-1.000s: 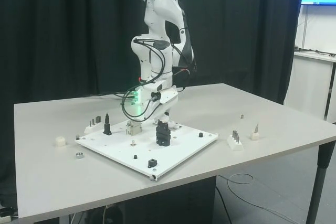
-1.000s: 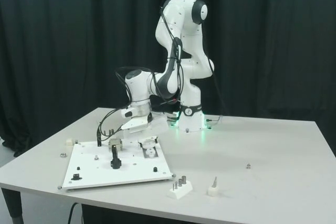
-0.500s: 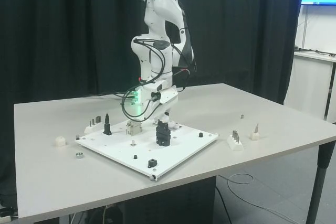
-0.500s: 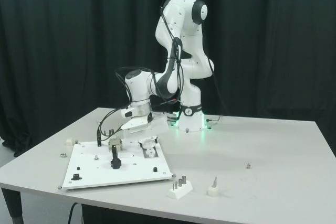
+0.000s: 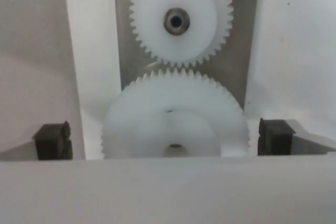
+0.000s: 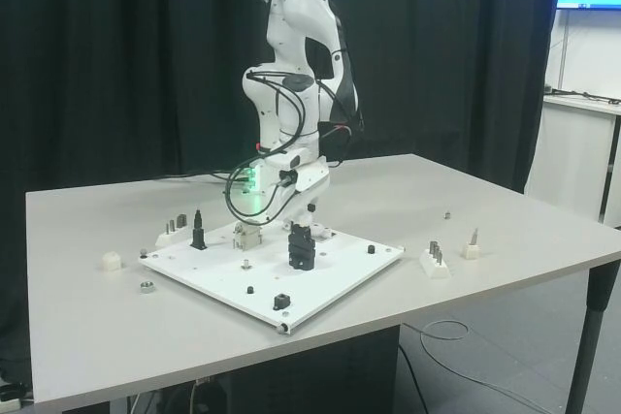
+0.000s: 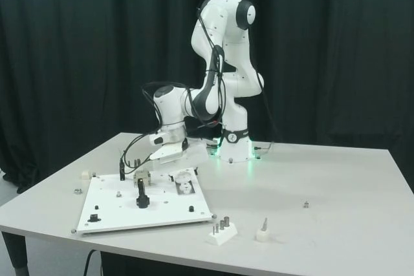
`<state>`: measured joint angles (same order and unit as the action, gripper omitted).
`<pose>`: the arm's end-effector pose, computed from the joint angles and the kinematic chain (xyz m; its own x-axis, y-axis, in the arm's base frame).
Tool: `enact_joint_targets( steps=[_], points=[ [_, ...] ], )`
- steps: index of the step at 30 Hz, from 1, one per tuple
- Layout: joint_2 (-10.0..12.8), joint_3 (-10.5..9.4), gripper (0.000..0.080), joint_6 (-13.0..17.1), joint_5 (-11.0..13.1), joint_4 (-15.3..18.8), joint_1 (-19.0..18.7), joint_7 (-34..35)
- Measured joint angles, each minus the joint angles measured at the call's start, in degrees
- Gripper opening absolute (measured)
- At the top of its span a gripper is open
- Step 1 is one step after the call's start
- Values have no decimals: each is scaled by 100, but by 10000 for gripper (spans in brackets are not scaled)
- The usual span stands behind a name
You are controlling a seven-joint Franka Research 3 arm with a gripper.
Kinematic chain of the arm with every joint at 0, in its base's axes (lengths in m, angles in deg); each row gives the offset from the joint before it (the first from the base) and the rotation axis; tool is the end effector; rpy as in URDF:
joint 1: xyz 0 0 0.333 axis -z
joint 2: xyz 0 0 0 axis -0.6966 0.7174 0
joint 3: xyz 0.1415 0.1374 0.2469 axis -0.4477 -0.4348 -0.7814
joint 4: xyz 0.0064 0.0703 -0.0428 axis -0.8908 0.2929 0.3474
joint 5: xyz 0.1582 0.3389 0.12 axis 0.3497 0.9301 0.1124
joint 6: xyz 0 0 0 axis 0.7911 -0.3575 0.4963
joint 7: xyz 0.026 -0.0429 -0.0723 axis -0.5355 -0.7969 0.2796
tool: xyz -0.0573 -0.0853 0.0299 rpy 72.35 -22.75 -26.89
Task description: Insert large gear.
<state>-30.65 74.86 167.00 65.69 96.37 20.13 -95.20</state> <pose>0.4128 -0.1352 0.2169 0.9415 -0.2881 -0.1751 -0.3046 -0.9495 -0.0752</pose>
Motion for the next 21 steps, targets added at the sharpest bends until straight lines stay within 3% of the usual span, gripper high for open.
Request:
enact_joint_targets(
  steps=[3, 4, 9, 21],
  points=[
    [-58, 10, 725, -76, 0, -32, 2, 61],
    [-79, 15, 795, -93, -1, -43, 2, 96],
    [-218, 71, 795, -140, -88, -88, 3, 442],
    [-607, 242, 799, -236, -1050, -129, 7, 2150]
  ],
)
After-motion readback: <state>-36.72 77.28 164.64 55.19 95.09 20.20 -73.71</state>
